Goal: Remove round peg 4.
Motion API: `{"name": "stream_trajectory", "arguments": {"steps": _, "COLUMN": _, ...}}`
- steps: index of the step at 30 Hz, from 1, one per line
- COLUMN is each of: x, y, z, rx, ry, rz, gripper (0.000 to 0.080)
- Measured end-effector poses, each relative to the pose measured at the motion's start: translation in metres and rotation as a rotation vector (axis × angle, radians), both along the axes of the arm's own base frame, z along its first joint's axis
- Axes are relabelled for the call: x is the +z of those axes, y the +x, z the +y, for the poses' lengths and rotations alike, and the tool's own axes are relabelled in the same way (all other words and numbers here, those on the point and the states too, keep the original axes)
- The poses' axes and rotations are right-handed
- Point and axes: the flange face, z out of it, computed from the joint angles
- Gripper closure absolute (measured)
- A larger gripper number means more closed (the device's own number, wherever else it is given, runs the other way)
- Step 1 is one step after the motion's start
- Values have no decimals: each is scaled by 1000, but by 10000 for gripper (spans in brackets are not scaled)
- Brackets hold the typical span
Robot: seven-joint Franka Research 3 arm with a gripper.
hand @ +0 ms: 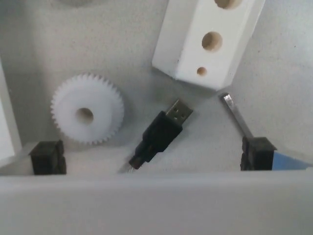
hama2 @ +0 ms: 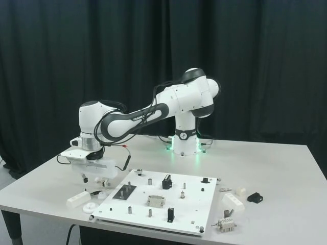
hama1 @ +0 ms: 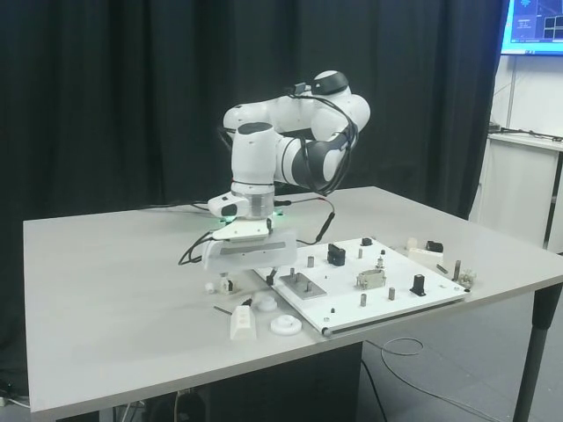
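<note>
A flat white assembly board (hama2: 196, 204) is lying on the grey table (hama2: 286, 168). Off the board's end nearest the arm's wrist, a white toothed plastic gear (hand: 87, 108), a black USB plug (hand: 160, 132) and a white drilled block (hand: 208, 36) are lying near one another, apart.

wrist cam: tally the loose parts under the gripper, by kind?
White gear: 1
Black USB plug: 1
White block with holes: 1
Grey metal peg: 1
Total: 4
</note>
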Motion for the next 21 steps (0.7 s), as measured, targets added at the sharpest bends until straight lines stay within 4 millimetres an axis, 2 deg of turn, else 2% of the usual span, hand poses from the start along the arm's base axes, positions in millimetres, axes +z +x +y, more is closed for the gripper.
{"name": "stream_trajectory", "arguments": {"steps": 9, "x": -1, "y": -1, "z": -5, "rx": -12, "ry": 10, "rz": 1, "gripper": 3}}
{"name": "stream_trajectory", "arguments": {"steps": 21, "x": -3, "y": -2, "z": -7, "rx": -146, "ry": 41, "rz": 6, "gripper": 3}}
